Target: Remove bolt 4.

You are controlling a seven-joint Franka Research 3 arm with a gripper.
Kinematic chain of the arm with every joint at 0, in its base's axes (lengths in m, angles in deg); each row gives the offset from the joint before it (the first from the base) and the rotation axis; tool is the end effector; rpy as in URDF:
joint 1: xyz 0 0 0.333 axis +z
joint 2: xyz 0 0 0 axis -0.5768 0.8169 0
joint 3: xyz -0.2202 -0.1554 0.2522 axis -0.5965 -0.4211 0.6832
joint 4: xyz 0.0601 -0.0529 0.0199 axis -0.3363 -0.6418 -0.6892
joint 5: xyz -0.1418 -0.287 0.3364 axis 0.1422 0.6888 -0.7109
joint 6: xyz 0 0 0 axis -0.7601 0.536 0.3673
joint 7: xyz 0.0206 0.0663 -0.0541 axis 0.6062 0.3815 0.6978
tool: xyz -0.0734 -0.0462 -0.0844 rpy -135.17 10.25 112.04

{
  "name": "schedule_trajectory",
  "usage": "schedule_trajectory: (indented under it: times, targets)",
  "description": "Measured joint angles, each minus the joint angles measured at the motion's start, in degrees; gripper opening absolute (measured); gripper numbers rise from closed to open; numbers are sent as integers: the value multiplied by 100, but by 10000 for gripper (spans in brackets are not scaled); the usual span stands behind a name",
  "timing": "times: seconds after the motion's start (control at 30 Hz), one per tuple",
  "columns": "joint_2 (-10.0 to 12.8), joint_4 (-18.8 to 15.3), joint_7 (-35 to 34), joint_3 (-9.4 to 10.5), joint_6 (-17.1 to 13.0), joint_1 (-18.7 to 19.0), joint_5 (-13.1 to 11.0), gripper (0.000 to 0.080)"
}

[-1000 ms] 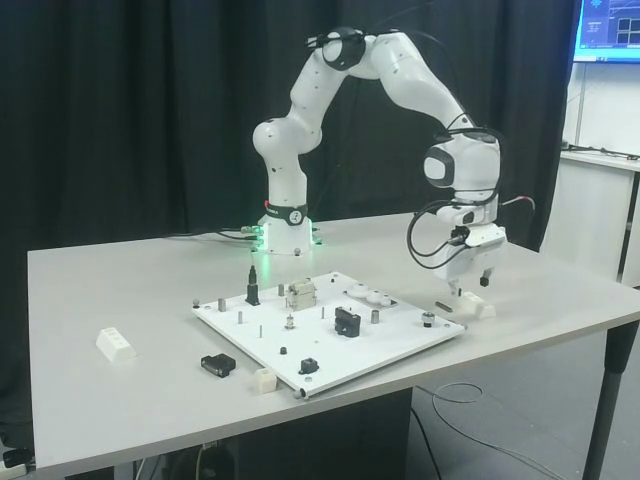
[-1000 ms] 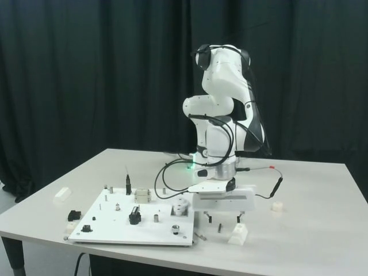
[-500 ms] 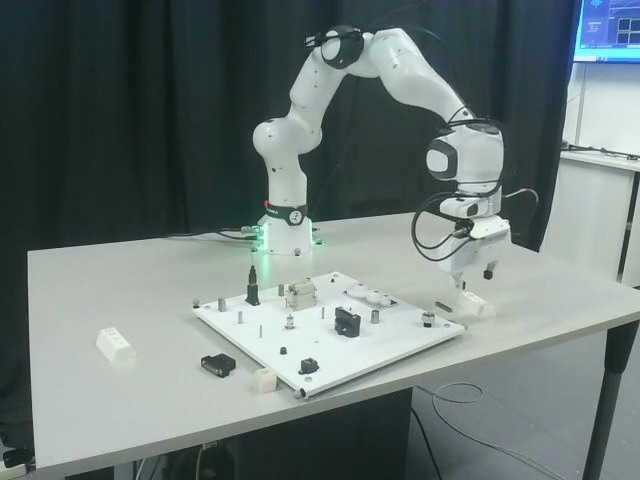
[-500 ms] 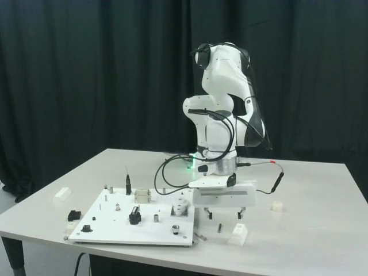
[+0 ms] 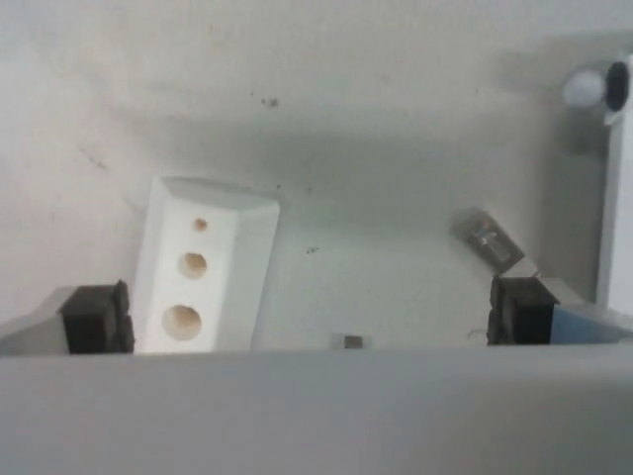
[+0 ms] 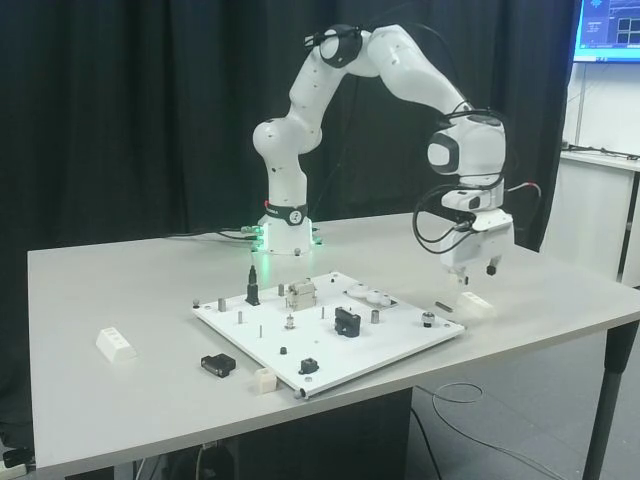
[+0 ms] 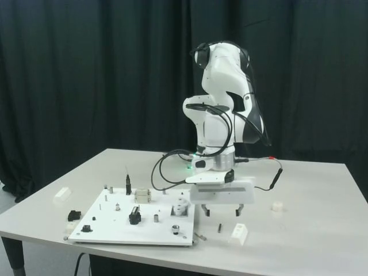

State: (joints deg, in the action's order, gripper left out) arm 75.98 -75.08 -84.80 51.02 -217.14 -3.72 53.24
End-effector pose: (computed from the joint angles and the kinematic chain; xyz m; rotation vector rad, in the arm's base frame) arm 0.7065 0.1706 0.2515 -2.9133 0.9865 -0.0447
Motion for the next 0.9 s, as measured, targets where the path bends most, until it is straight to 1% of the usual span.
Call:
schedule_trajectory:
  times: [0.1,0.27,0.4,0.6,0.9]
  targets:
    - [-1,26,-207,-30,0,0,24,800]
    - [-1,69,-782,-109,2,0,116,800]
    - [-1,103,-1025,-198,4,-1,203,800]
    - [-1,136,-1237,-374,0,-10,215,800]
    - [34,215,-1765,-629,-33,-95,216,800]
